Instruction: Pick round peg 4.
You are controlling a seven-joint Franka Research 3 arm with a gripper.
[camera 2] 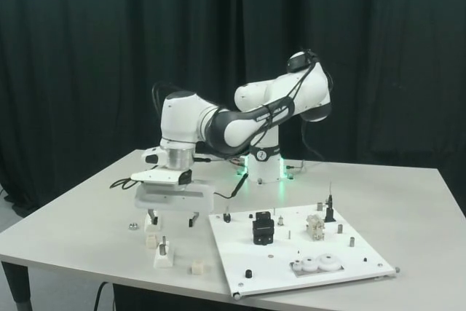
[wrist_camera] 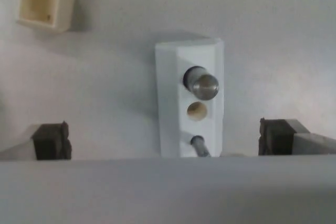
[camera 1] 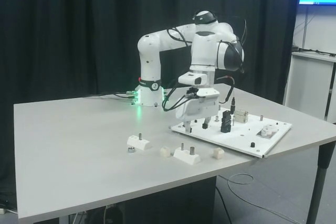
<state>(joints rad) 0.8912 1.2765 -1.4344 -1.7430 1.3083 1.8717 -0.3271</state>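
Lab: black curtains (camera 2: 87, 49), bolted arm (camera 1: 210, 40), grey table (camera 1: 63, 145).

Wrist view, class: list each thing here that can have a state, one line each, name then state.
Gripper: open, fingers either side of the white holder block, holding nothing.
White holder block: resting on the grey table.
Large round peg: seated upright.
Middle hole: empty.
Small round peg: seated.
Square cup: open, empty.

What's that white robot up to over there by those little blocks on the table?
The white arm has its gripper hanging over a small white block on the grey table. That block holds two metal pegs, a thick one and a thin one, with an empty hole between. The fingers are open on either side of the block; nothing is grasped yet.
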